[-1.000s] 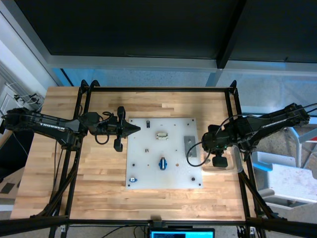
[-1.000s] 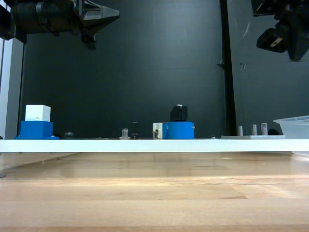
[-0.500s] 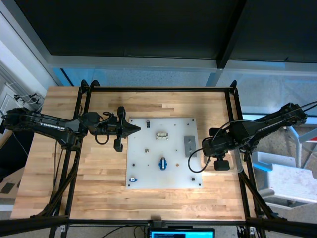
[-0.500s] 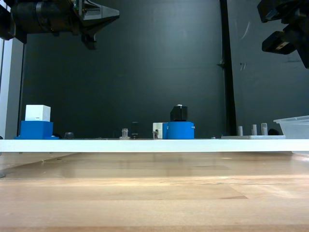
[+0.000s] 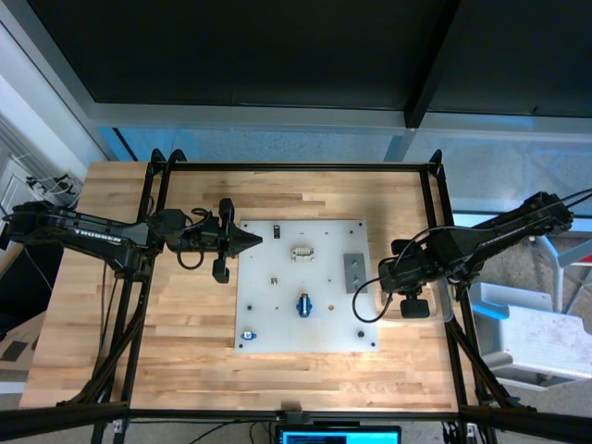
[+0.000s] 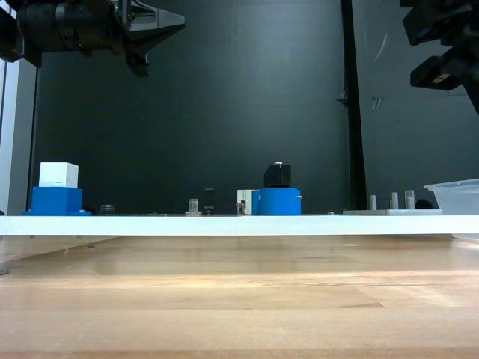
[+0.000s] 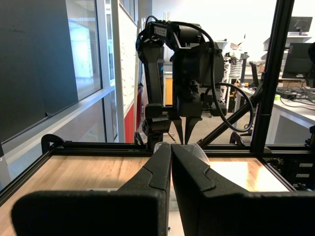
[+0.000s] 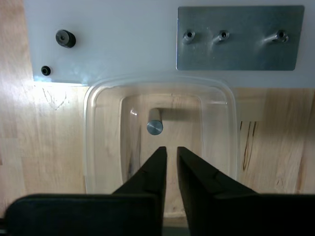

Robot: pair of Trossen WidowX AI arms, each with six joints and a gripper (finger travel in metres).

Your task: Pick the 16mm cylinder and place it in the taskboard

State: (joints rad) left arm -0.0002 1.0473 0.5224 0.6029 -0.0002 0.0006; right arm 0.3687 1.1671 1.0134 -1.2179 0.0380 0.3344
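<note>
The 16mm cylinder, a short grey metal peg, stands on end inside the clear plastic tray. My right gripper hangs above the tray and points straight down at it. Its fingers are nearly together with only a thin slit, hold nothing, and stop just short of the peg. From above, the right gripper covers the tray beside the right edge of the white taskboard. My left gripper is shut and empty, held high over the board's left edge.
The taskboard carries a grey block with three pins, a blue fitting, a small connector and a black knob. A blue and white part stands at its left end. A black frame surrounds the table.
My right arm has shifted slightly toward the near edge over the tray and shows higher and further right in the low view. The left arm has not moved.
</note>
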